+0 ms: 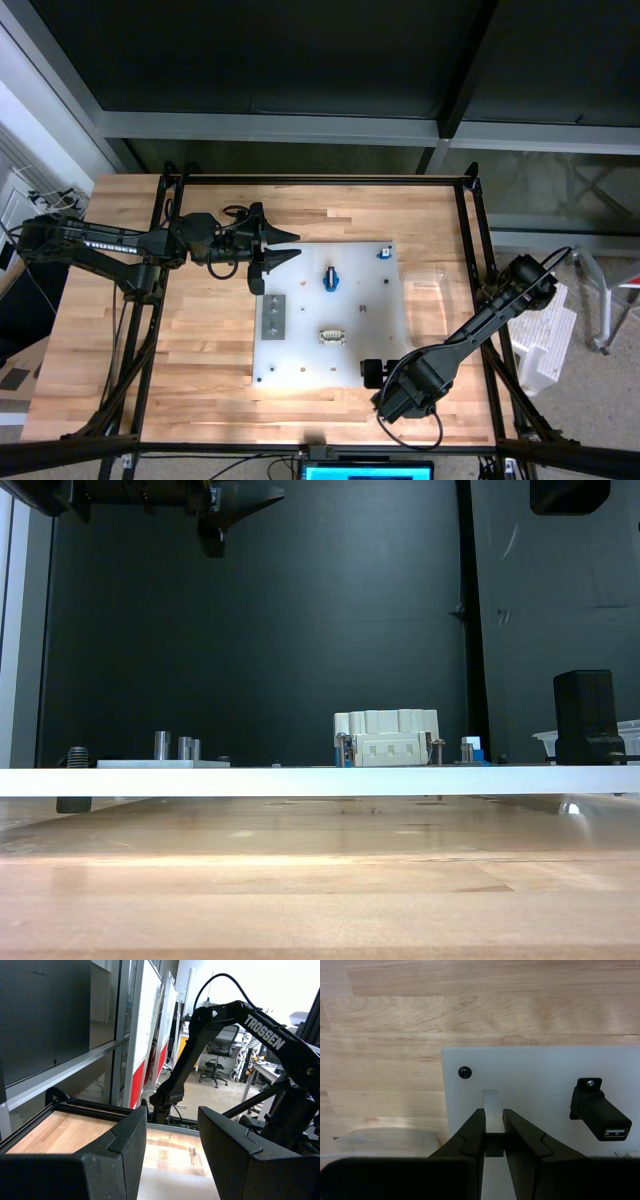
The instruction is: Pick the 16mm bar and install on taskboard
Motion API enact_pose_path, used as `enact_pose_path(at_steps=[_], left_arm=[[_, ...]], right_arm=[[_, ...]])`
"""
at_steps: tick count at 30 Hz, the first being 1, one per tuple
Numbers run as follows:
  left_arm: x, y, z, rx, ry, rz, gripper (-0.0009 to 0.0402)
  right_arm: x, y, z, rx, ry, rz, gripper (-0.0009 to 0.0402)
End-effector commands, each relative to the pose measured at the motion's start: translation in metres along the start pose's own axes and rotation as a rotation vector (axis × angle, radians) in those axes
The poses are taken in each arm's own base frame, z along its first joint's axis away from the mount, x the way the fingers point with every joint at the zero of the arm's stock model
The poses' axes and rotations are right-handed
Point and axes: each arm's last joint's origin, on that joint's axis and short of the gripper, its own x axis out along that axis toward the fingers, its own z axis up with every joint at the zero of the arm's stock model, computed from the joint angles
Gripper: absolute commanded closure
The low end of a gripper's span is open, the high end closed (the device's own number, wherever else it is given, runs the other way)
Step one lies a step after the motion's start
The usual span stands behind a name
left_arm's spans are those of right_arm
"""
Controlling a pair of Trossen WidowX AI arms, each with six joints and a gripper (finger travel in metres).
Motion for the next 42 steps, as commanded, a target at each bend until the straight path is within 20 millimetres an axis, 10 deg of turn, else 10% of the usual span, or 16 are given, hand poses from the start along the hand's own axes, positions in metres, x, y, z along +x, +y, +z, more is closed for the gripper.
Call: enact_pose_path(at_steps=[1,42], left_arm=[[0.000,0.000,0.000,0.000,0.000,0.000,0.0256],[0.000,0.000,0.000,0.000,0.000,0.000,0.0256]], right_arm=[[0.001,0.000,-0.001,0.003,0.001,0.000,0.0393],[0.013,0.000,-0.007,-0.006,-0.003,-0.007,0.0393]])
